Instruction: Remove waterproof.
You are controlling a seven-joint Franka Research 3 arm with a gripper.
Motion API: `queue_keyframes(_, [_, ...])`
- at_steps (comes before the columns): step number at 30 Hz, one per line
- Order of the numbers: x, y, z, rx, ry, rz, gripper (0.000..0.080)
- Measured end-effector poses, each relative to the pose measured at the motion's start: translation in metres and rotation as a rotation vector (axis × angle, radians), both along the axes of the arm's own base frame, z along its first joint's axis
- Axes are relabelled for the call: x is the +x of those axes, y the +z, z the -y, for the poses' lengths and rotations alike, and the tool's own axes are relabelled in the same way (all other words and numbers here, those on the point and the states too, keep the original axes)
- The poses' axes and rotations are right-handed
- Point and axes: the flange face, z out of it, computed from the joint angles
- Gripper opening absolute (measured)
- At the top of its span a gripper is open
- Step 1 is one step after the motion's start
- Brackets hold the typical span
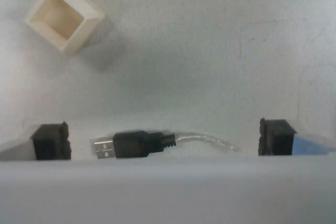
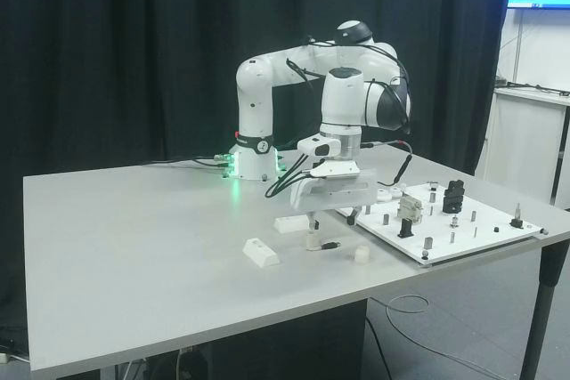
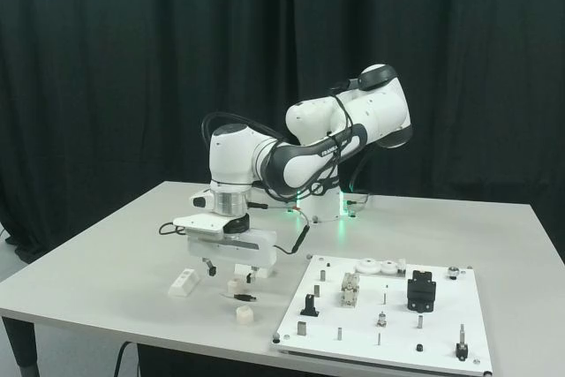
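Note:
A black plug point(image 1: 134, 144) with a metal end and a short clear cable lies flat on the grey table. In the wrist view it sits between my two black fingertips point(image 1: 50, 141), nearer to one of them. My gripper point(image 1: 163, 140) is open wide and holds nothing. From the room cameras the gripper point(image 2: 331, 217) point(image 3: 231, 269) hangs just above the table's front part, with the plug point(image 2: 321, 242) point(image 3: 238, 288) right below it. A small white hollow square cap point(image 1: 64, 17) point(image 2: 362, 254) point(image 3: 244, 313) rests on the table close by, towards the front edge.
A white board point(image 2: 450, 224) point(image 3: 388, 315) with several small pegs and black parts lies beside the gripper. A white block point(image 2: 261, 252) point(image 3: 185, 282) lies on its other side, and a second white block point(image 2: 294, 222) sits behind. The arm's base point(image 2: 252, 157) glows green at the table's back.

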Motion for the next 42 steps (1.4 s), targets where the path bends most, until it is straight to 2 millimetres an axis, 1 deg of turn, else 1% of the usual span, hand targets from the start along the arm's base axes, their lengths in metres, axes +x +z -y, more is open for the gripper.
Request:
queue_keyframes(29, [0.0016,-0.0045,-0.0005,-0.006,0.001,0.010,0.0800])
queue_keyframes(42, [0.0037,-0.0037,-0.0012,-0.007,0.004,0.016,0.0800])
